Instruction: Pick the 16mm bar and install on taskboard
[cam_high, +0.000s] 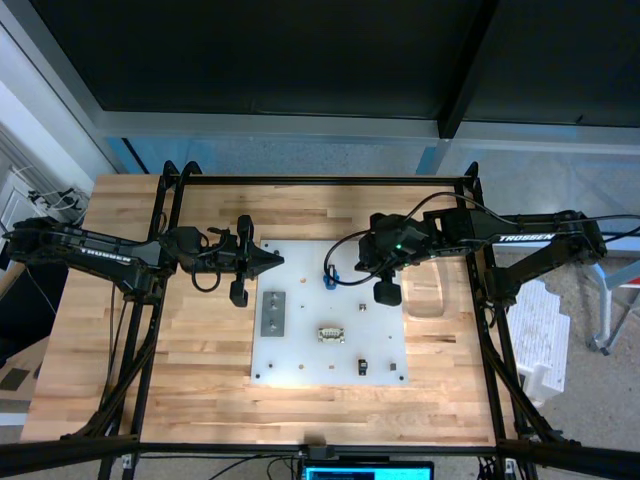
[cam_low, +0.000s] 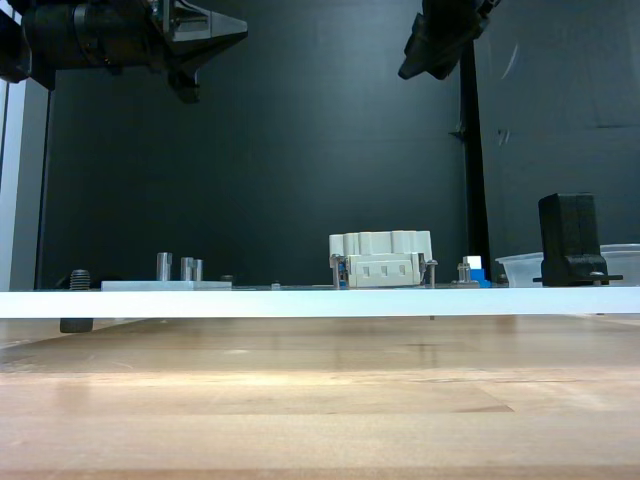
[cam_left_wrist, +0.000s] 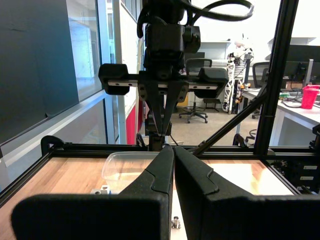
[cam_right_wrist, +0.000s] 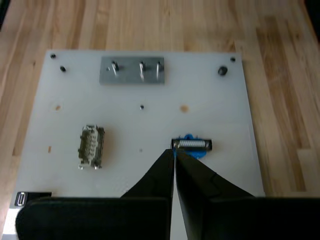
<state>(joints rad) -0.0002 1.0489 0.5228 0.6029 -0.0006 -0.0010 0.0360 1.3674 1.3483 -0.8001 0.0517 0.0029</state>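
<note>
The white taskboard (cam_high: 300, 352) lies in the middle of the table. Its grey block (cam_right_wrist: 132, 70) carries three short metal pegs (cam_right_wrist: 141, 68) standing upright, also visible in the low view as pegs (cam_low: 186, 268). I cannot tell which of them is the 16mm bar. My left gripper (cam_high: 277, 258) hovers high over the board's left edge, pointing right, shut and empty (cam_left_wrist: 173, 150). My right gripper (cam_high: 387, 293) hangs above the board's right part, shut with nothing between its fingers (cam_right_wrist: 174, 151), just short of the blue knob (cam_right_wrist: 192, 145).
A beige connector (cam_high: 331, 334) and small black fittings (cam_high: 363, 366) sit on the board. A clear plastic tub (cam_high: 425, 292) lies on the wood right of the board. A black frame (cam_high: 320, 181) surrounds the table.
</note>
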